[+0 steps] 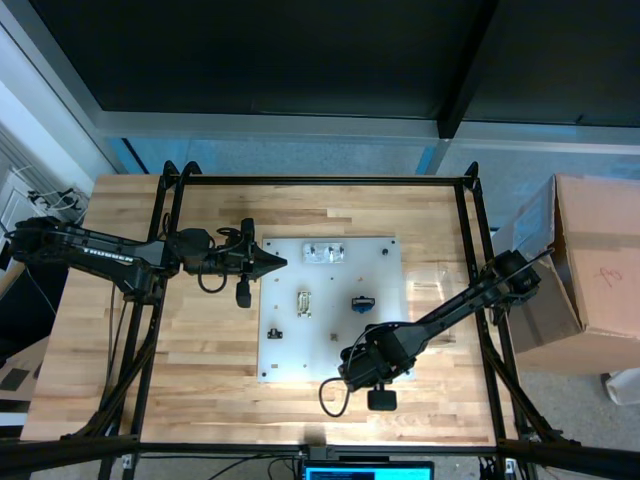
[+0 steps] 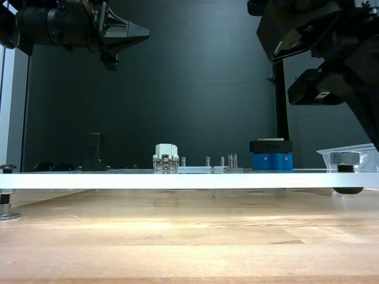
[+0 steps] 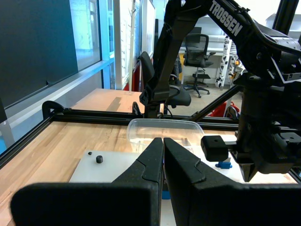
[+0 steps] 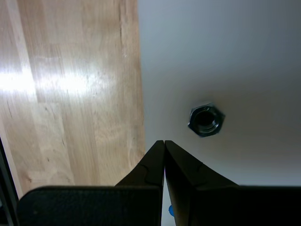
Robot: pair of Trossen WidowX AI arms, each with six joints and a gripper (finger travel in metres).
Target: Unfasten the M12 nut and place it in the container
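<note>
Pale wood tabletop (image 2: pixel 177 236) fills the near foreground of the low view, with a glare patch across its grain. A black metal frame (image 1: pixel 320 181) runs round the table, and a dark wall stands behind it.

At the left, the left gripper (image 1: pixel 278 262) hangs above the white board's far left corner, well off the surface, pointing right. Its fingers are pressed together with nothing between them. Its own camera looks across the table to bright windows and an office chair (image 3: pixel 197 47) in the room beyond.

The white board (image 1: pixel 290 350) lies flat mid-table. On it stand a grey connector (image 2: pixel 166 158) and, further right, a blue block (image 2: pixel 271 161) with a black cap.

Over the board's near right edge, the right gripper (image 4: pixel 164 142) points down at the surface. Its fingers are closed tip to tip, holding nothing, and the tips are just beside the M12 nut (image 4: pixel 205 120) without touching it. The nut sits level on its stud (image 2: pixel 343 168), whose black base shows beneath it in the low view.

The clear container (image 1: pixel 432 283) lies on the wood just right of the board, apart from the nut. A cardboard box (image 1: pixel 590 270) stands beyond the table's right edge.
</note>
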